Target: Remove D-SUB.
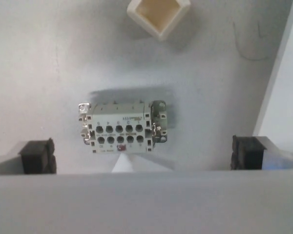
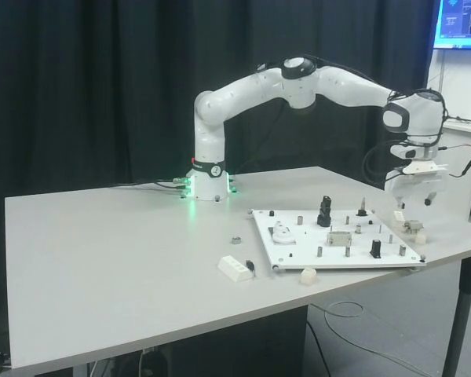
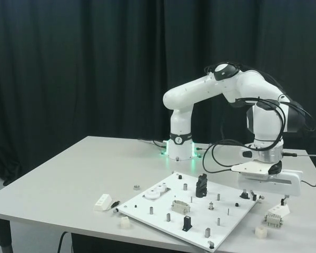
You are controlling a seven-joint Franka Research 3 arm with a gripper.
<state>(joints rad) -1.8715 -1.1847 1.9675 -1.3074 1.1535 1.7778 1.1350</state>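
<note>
The claw (image 1: 142, 154) is held wide open, and its two black fingertips (image 1: 37, 156) are seen well apart on either side of a grey connector (image 1: 121, 128). The connector is found lying flat on the grey table (image 2: 102, 251), just beside the right edge of the white board (image 2: 298, 255) and not on it. It is therefore judged that the plug is already off the board, or that this is not the part meant; which of these holds cannot be told. A second, metal-looking connector (image 2: 339, 238) is seen seated near the middle of the board. If the connector beneath the claw is to be taken, the claw should be lowered straight down and centred over the body, and the fingertips should be closed on the two short ends, where the metal brackets are fitted. The small white cup (image 1: 158, 16) near it should be left untouched. By count, one arm (image 2: 298, 82), one claw and one board are seen. Ten holes are counted in the connector's face, set in two rows of five. Two small white cups are counted, one beside the connector and one (image 2: 307, 276) at the board's near edge. One white block (image 2: 235, 267) and one small ring (image 2: 236, 239) lie left of the board.
</note>
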